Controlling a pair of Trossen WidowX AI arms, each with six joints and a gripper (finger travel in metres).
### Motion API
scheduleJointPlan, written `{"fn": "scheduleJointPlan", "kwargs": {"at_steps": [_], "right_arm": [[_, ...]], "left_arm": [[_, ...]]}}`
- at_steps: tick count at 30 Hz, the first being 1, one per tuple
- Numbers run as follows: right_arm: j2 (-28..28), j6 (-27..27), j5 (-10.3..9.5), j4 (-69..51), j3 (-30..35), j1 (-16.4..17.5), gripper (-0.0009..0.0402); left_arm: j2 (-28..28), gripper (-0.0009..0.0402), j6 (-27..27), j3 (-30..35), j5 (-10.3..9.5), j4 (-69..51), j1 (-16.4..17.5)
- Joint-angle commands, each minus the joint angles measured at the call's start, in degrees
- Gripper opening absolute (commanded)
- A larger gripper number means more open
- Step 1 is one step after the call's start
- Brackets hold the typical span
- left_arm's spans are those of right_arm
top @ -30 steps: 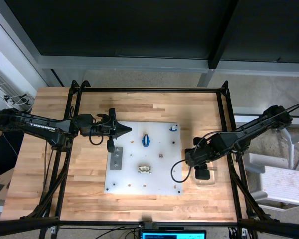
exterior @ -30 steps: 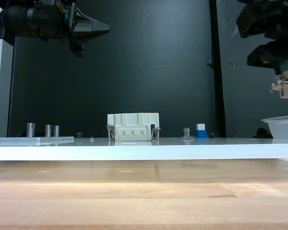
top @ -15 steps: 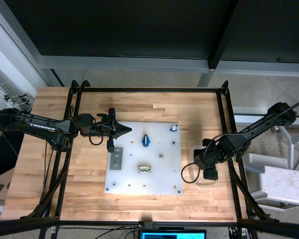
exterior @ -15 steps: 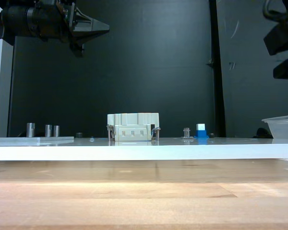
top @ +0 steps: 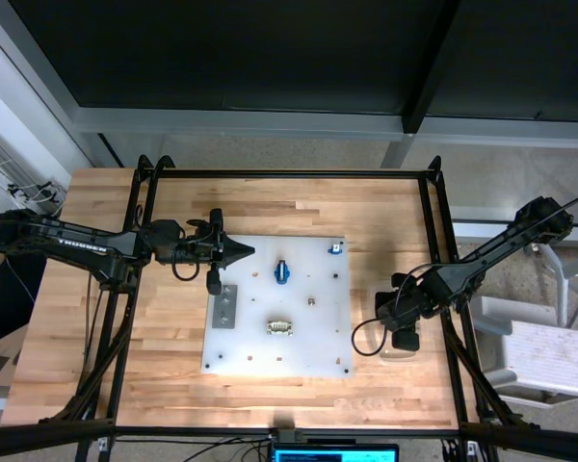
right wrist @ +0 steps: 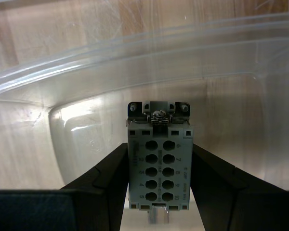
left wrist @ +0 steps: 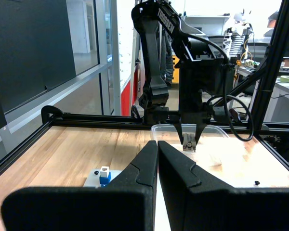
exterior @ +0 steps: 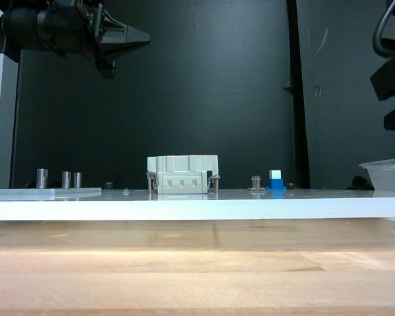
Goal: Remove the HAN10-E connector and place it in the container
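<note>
right gripper (left wrist: 189, 135) pinching han10-e connector (right wrist: 159, 163) over container (right wrist: 77, 57) | left gripper (left wrist: 157, 144) closed, over board (top: 313, 337)

The right gripper (right wrist: 159, 179) is clamping the HAN10-E connector (right wrist: 159, 154) between its two black fingers (right wrist: 102, 180), which are pressing on the block's long sides. The connector is showing its face of ten numbered holes, with a metal screw (right wrist: 158, 116) at one end. It is hanging inside the outline of the container (right wrist: 135, 60), whose clear rim is lying across the wooden table (right wrist: 53, 24)
</note>
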Motion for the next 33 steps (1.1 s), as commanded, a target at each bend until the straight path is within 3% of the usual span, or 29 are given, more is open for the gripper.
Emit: {"fn": "scheduleJointPlan", "kwargs": {"at_steps": [1,14,16,21,33], "right_arm": [[0.8,0.0,0.02,1.1,-0.7,0.1,0.0078],[2.5,0.8,0.09,3.3,-1.7,0.2,0.0083],[2.5,0.8,0.15,3.4,-1.7,0.2,0.0096],[2.5,1.2,2.58,3.4,-1.7,0.2,0.0149],[2.5,1.3,2.56,3.2,-1.4,0.3,0.0251]], "left_arm": [[0.0,0.0,0.0,0.0,0.02,0.0,0.0],[0.0,0.0,0.0,0.0,0.02,0.0,0.0],[0.0,0.0,0.0,0.0,0.02,0.0,0.0],[0.0,0.0,0.0,0.0,0.02,0.0,0.0],[0.0,0.0,0.0,0.0,0.02,0.0,0.0]]}}
